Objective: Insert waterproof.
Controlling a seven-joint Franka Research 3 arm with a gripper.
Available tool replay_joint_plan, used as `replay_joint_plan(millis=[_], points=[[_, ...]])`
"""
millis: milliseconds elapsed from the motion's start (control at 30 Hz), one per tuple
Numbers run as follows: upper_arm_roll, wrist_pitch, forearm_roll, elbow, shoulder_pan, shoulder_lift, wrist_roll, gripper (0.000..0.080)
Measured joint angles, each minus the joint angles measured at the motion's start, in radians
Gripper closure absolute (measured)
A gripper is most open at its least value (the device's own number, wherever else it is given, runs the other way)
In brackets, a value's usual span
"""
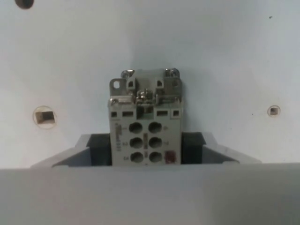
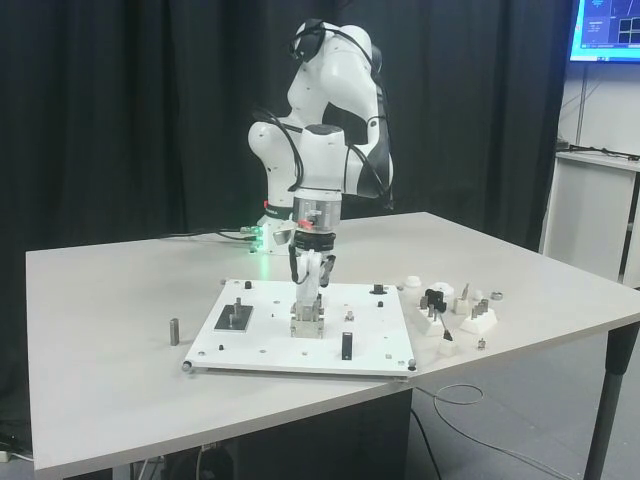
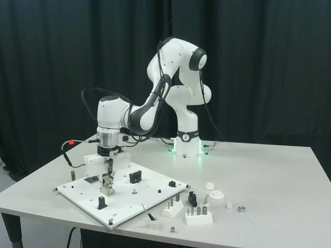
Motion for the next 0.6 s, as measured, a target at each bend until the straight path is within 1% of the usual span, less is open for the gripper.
replay_joint_plan(millis=[333,600], points=[[-0.001,-0.003,-0.001,0.001,0.0,0.0,0.0,0.0492],[-0.003,-0.024,-0.002,0.01,-0.002,0.003,0.0,0.0492]])
